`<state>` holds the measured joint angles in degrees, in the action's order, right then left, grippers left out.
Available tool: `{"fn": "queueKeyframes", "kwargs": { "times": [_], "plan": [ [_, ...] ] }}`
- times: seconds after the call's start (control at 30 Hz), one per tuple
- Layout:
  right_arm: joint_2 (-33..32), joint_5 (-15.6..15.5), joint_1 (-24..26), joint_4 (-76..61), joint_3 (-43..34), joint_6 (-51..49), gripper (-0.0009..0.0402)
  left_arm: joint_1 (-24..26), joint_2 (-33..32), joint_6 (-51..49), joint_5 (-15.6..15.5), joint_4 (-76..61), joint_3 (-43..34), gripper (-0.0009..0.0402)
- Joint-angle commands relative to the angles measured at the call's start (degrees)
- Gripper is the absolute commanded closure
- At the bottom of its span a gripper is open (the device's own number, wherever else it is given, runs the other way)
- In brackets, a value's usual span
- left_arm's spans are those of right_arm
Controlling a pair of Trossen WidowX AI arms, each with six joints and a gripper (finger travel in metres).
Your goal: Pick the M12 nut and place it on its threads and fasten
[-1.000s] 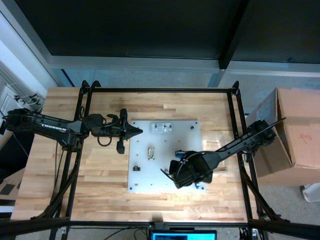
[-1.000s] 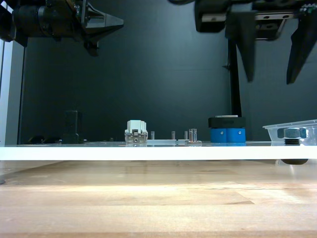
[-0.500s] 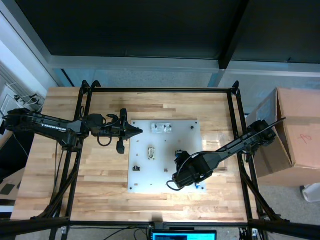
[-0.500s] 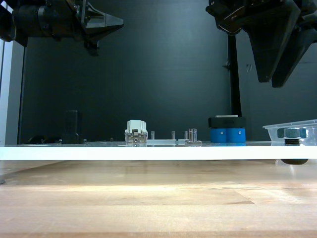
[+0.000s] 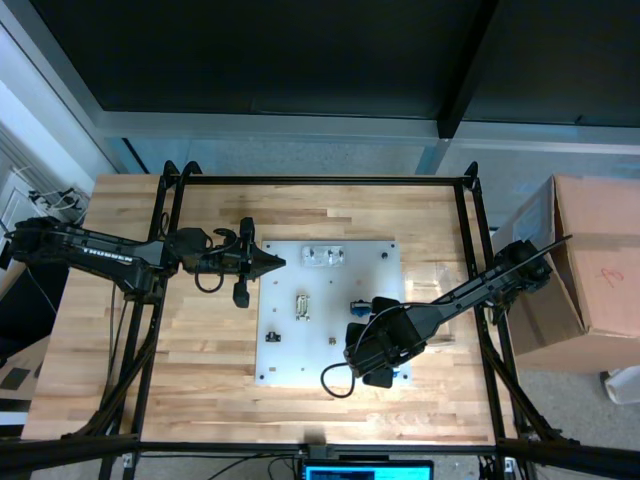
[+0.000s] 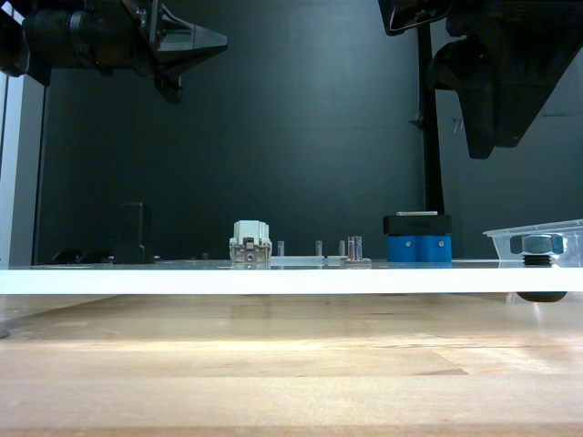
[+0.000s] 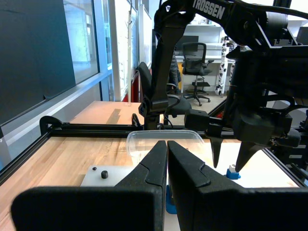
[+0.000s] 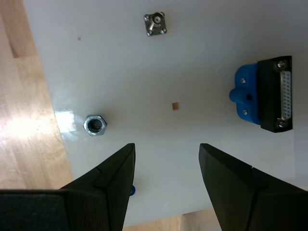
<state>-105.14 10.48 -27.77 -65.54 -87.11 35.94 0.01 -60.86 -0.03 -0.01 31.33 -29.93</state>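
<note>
Counter (image 6: 273,364): pale matte wood planks under the glossy white board (image 6: 273,279).
Nut (image 6: 544,243): silver hexagon, free of both grippers, sitting on its stud (image 6: 543,259); black ribs show beneath it.
Change: the nut has not moved. The right gripper (image 8: 166,147) has swivelled high above it, black fingers wide apart and empty.
Meaning: placing looks done, but fastening seems unfinished and probably needs a fresh grip.
Left gripper (image 7: 167,143): hovering beyond the board's left edge, tapered fingers pressed together, holding nothing.

Nut (image 6: 544,244) atop stud (image 6: 539,259), left gripper (image 6: 219,39), right gripper (image 6: 490,144) aloft
</note>
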Motion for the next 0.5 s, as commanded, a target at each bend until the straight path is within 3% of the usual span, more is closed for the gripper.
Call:
{"fn": "queueKeyframes", "kwargs": {
  "times": [0.03, 0.13, 0.23, 0.33, 0.4, 0.5],
  "plan": [
    [-0.04, -2.99, 0.00, 0.09, -0.02, -2.08, 0.0226, -0.02, 0.00, 0.00, 0.00, 0.02, -0.02, 0.0393],
    [-0.07, -6.03, 0.04, 0.42, -0.02, -1.95, 0.0267, 0.00, 0.00, 0.00, 0.00, 0.02, -0.02, 0.0393],
    [-0.07, -9.94, 0.13, 0.76, -0.02, -2.60, 0.0334, 0.00, 0.00, 0.00, 0.00, 0.02, -0.02, 0.0393],
    [-0.39, -10.12, 0.13, 2.38, 0.02, -4.02, 0.0400, 0.00, 0.00, 0.00, 0.00, 0.02, -0.02, 0.0393],
    [-0.87, -10.10, 0.13, 4.15, 0.68, -4.07, 0.0383, 0.00, 0.00, 0.00, 0.00, 0.00, -0.02, 0.0393],
    [-2.62, -10.47, 0.13, 4.63, 0.83, -5.62, 0.0396, -0.02, 0.00, 0.00, 0.00, 0.02, -0.02, 0.0393]
  ]
}}
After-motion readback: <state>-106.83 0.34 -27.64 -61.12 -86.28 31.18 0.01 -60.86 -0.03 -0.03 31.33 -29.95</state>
